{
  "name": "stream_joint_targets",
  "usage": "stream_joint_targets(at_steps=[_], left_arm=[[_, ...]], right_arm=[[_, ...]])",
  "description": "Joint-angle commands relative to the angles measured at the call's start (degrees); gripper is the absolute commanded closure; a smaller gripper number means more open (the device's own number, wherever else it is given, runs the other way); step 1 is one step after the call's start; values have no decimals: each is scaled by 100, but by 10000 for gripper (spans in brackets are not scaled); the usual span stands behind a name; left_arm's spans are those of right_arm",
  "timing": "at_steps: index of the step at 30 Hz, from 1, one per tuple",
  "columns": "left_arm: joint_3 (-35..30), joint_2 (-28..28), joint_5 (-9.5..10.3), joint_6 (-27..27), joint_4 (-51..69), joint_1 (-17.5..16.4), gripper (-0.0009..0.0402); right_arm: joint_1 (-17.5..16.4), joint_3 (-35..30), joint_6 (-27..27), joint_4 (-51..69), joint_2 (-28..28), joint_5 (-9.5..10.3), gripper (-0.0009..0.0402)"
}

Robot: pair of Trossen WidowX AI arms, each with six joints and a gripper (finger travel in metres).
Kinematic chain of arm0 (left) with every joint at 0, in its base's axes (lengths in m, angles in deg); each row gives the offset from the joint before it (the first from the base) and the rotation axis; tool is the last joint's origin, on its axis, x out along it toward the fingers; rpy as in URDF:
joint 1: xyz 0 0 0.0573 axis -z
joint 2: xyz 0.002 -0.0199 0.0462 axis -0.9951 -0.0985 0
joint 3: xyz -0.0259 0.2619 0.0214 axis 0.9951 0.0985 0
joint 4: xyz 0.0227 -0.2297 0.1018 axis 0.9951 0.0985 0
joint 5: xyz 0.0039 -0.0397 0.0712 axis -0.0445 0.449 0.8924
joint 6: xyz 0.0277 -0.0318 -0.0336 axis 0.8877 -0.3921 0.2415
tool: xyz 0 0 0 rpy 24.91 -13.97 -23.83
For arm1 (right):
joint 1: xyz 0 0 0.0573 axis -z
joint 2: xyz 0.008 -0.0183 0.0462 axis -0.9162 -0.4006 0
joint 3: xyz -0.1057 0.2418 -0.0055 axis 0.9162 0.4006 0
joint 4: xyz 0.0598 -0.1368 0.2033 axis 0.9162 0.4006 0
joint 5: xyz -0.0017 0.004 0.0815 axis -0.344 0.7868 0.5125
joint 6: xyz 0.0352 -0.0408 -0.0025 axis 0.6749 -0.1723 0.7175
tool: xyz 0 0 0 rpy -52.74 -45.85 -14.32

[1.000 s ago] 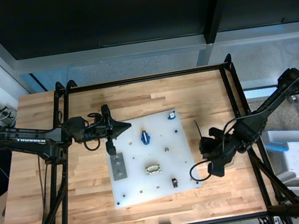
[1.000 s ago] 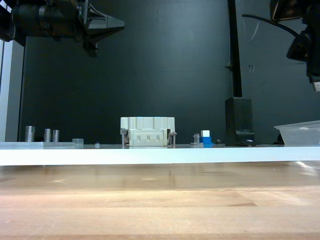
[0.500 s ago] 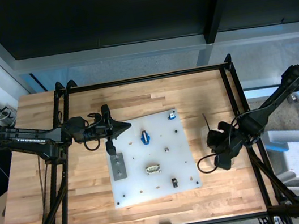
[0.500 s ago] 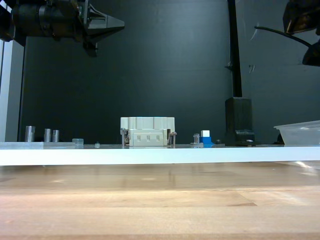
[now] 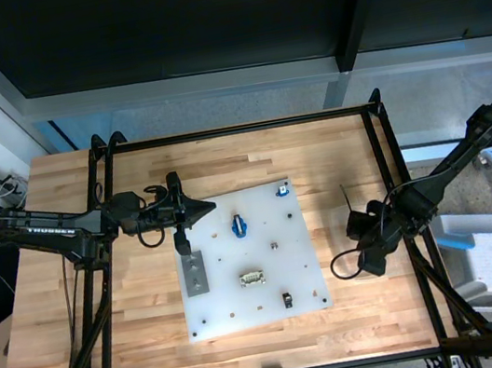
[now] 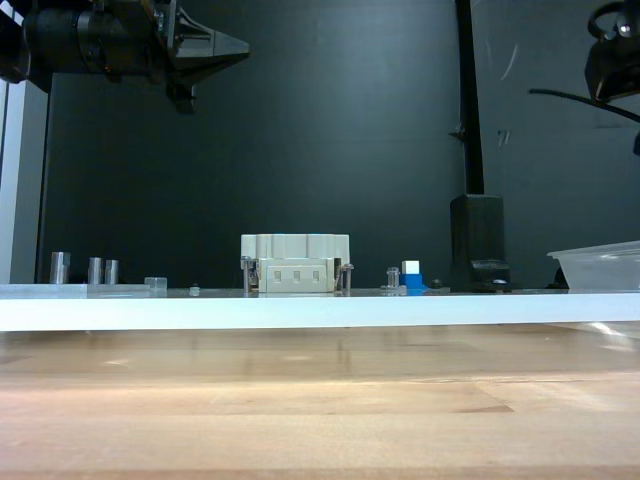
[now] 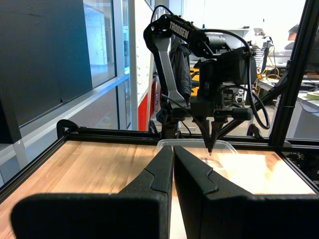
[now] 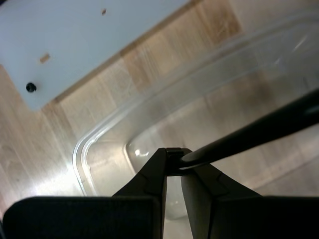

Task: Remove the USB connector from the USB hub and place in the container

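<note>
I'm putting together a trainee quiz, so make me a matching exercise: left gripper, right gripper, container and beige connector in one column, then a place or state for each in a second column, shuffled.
1. left gripper
2. right gripper
3. container
4. beige connector

A. stands on the white board
B. shut on the USB connector, above the clear tray
C. shut and empty, raised over the board's far left corner
D. on the wooden table, right of the board

Pairs: 1-C, 2-B, 3-D, 4-A
</note>
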Motion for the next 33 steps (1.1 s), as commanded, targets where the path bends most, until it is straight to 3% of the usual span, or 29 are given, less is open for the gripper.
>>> stream_joint_targets(at_steps=[1,7,15,27,33], left_arm=[[0,0,0,2,-2,0,392],[0,0,0,2,-2,-2,392],[0,0,0,0,-2,0,392],[0,0,0,0,-2,0,392],[0,0,0,0,-2,0,392]], right_arm=[[-7,83,42,-2,20,138,393],[-11,155,59,2,31,282,393],[-11,188,44,4,35,286,386],[-11,190,105,2,35,269,294],[-7,190,149,2,35,269,268]])
